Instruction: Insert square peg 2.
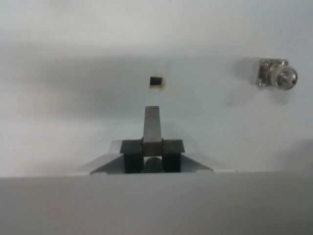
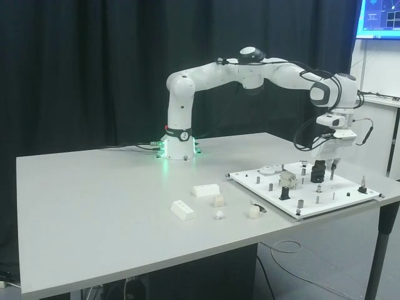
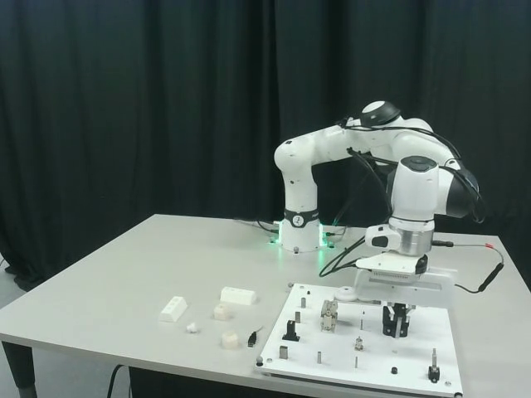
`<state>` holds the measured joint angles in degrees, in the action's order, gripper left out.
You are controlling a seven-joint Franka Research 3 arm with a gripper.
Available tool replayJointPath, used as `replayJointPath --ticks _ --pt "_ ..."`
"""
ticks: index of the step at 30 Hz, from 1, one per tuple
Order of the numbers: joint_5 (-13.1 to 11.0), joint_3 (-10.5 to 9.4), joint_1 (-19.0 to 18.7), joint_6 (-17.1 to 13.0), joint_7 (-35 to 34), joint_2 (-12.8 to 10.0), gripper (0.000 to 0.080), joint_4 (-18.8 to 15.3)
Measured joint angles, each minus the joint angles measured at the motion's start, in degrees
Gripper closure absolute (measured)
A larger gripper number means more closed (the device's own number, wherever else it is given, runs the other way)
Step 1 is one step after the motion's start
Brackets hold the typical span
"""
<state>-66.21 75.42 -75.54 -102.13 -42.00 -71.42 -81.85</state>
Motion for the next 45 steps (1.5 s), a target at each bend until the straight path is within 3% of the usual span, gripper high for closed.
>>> replayJointPath --ticks 23,45 --pt "0.1 -2.41 3.56 -0.59 -0.52 -0.01 0.0731 2.52" --pt "1.17 -4.0 4.1 -1.45 -1.4 -0.04 0.0731 3.05"
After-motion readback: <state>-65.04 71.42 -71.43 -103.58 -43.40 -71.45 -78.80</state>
